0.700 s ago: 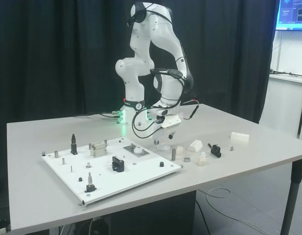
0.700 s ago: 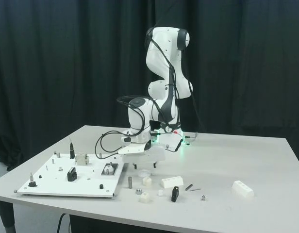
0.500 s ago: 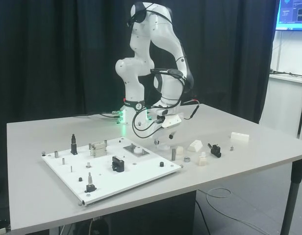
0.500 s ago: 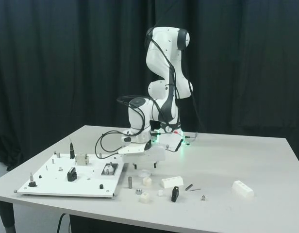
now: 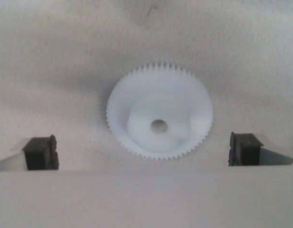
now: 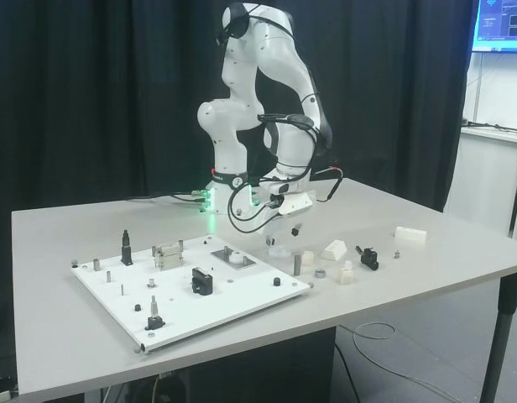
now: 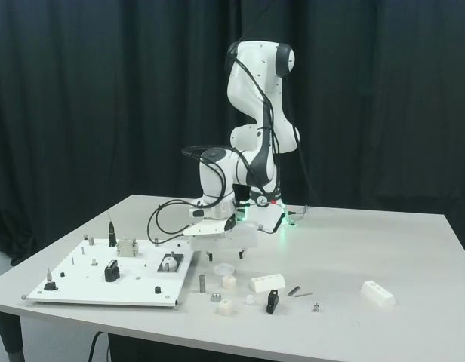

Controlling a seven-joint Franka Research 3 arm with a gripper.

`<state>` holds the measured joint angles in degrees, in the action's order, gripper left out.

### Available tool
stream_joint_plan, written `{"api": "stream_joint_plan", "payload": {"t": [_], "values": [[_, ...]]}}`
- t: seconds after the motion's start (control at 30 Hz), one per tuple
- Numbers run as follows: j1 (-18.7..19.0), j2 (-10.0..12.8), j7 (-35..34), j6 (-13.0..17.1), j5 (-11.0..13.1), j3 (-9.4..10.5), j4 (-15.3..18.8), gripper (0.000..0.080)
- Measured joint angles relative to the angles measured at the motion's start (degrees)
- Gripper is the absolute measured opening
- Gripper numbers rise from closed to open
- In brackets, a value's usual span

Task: Remove medium gear.

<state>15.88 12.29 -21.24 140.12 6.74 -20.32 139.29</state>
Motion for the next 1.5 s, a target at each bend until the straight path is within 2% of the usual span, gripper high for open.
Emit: {"api": "stream_joint_plan", "payload": {"t": [0.4, 1.0, 1.27, 1.5], "values": [[-0.01, -0.61, 0.0, 0.0, -0.78, -1.05, -0.78, 0.08], [-0.87, -0.6, 0.9, 0.01, -6.43, -6.84, -4.74, 0.08], [-2.18, -0.45, 4.7, 0.01, -6.57, -9.53, -6.38, 0.08], [-4.33, 0.0, 7.17, 0.01, -5.88, -9.86, -7.23, 0.08]]}}
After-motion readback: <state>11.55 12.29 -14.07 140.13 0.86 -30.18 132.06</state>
